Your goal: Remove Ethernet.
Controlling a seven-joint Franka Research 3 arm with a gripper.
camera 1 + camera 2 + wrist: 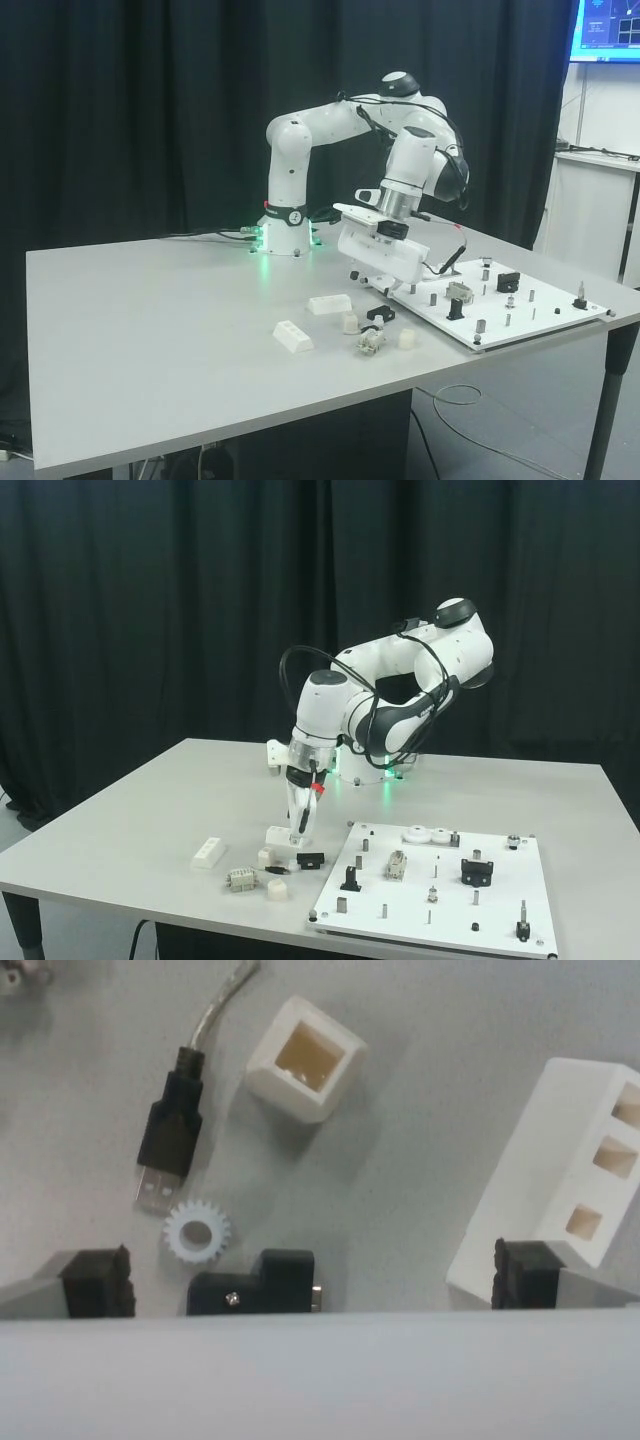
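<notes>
My gripper [310, 1278] hangs open just above the table, with its black fingertips [95, 1280] set wide apart and nothing held between them. Below the gap lie a black connector [255, 1285], a small white gear [197, 1230] and a black USB plug [170, 1140] on a grey cable. Further off is a white cube socket [305, 1057] with a square opening. A long white block [570, 1175] with three openings lies by one fingertip. The room views show the gripper [298, 830] over the loose parts beside the white board [440, 895]. I see no Ethernet cable.
The white board [520, 318] carries several small black and grey fixtures. Another white block [208, 852], a grey connector [240, 879] and a white cube [275, 888] lie near the table's front edge. The arm's base [283, 235] glows green.
</notes>
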